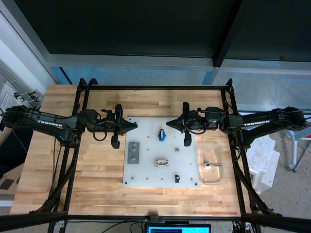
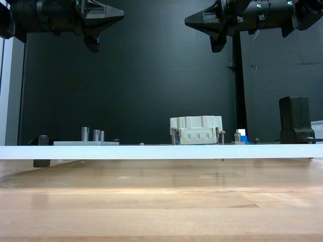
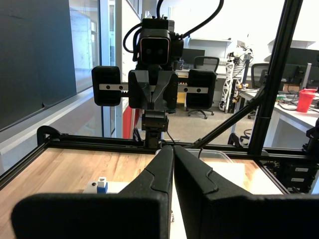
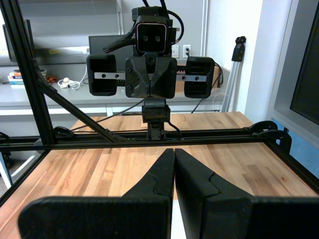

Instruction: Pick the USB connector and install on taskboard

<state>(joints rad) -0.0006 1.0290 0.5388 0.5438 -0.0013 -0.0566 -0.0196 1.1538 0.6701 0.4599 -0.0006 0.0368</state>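
Observation:
The taskboard [image 1: 146,170] is a white plate in the middle of the table, carrying a grey block [image 1: 133,152], a blue part [image 1: 161,134], a beige connector [image 1: 162,162] and a small black socket [image 1: 177,178]. A tiny dark speck [image 1: 207,165] beside a small white block lies in the clear tray; I cannot tell whether it is the USB connector. My left gripper [image 1: 135,124] hovers shut and empty over the board's far left corner. The right gripper [image 1: 168,124] hovers shut and empty over the far edge, tip facing the left one. Both hang high above the board in the low view.
A clear plastic tray [image 1: 212,177] sits just right of the board. A black metal frame [image 1: 155,88] runs around the table. In the low view the beige connector [image 2: 197,130] and black socket [image 2: 297,120] stand up from the board.

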